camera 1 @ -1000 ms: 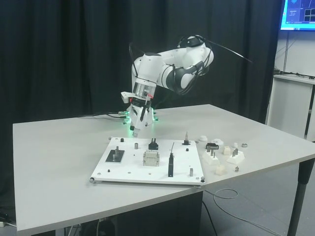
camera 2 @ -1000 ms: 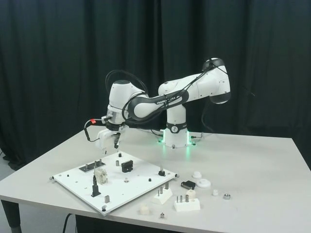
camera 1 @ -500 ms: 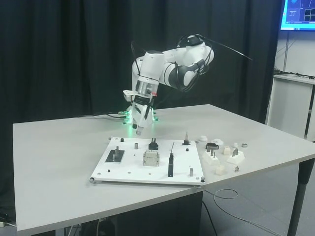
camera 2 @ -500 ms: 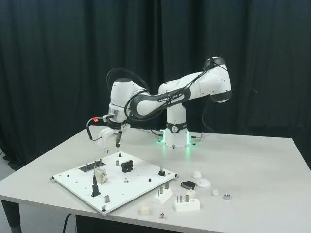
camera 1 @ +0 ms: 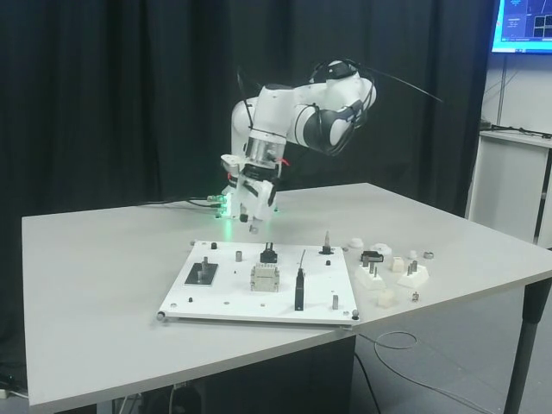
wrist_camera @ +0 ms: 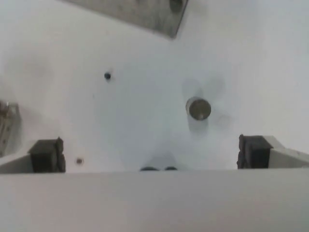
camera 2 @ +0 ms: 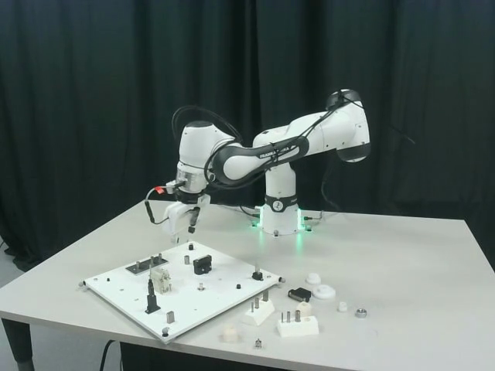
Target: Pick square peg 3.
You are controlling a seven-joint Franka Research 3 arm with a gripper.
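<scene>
White arm with its hand [camera 1: 251, 210] held above the far edge of the white board [camera 1: 226, 291] on the grey tabletop [camera 1: 103, 285]. Wrist view: fingers [wrist_camera: 47, 155] spread wide, nothing between them; a small upright grey peg [wrist_camera: 198, 108] stands on the board beneath, nearer one fingertip. A grey plate [wrist_camera: 145, 13] lies farther off. Which peg is square peg 3 cannot be told

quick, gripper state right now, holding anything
Gripper: open, holding nothing, hanging above the white board.
</scene>
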